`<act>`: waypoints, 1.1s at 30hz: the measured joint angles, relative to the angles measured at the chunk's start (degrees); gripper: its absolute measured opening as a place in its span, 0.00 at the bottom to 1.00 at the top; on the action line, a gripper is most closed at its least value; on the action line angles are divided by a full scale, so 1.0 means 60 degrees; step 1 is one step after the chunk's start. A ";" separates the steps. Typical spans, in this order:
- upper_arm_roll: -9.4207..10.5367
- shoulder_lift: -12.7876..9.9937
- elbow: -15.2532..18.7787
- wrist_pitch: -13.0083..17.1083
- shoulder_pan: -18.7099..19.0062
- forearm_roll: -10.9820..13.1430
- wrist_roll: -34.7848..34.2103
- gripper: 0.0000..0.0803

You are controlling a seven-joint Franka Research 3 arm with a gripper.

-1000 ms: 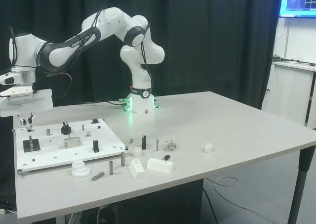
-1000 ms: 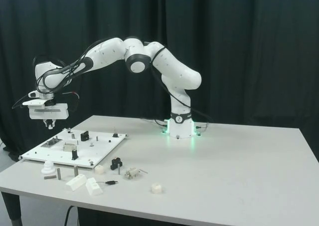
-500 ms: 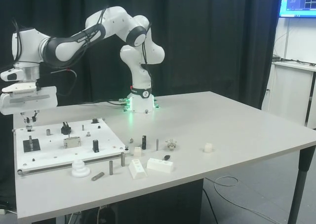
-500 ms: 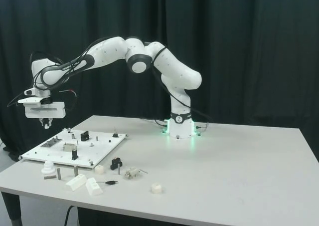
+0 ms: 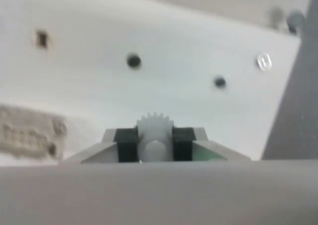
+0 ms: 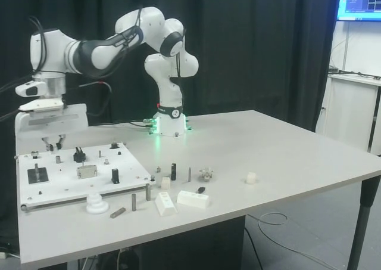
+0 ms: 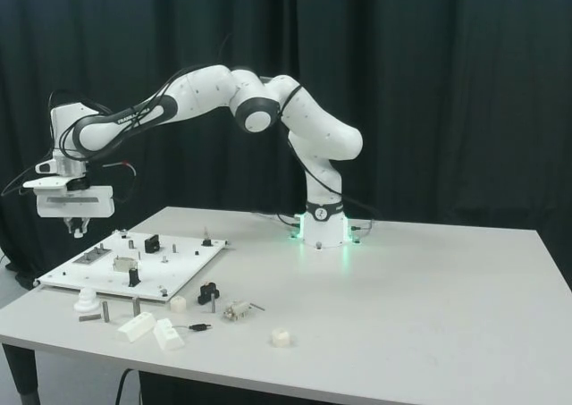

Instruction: Place small gear.

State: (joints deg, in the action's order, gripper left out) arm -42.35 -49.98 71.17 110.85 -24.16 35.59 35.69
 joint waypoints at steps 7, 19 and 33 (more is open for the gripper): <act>0.0122 -0.0186 -0.0204 0.0016 0.0403 -0.0001 -0.0622 0.17; 0.0153 -0.0828 -0.0932 0.0026 0.0902 -0.0001 -0.1218 0.17; 0.0651 -0.1228 -0.1240 0.0036 0.1239 -0.0002 -0.1261 0.17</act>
State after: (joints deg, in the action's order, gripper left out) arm -38.45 -57.35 63.73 111.07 -16.72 35.58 28.12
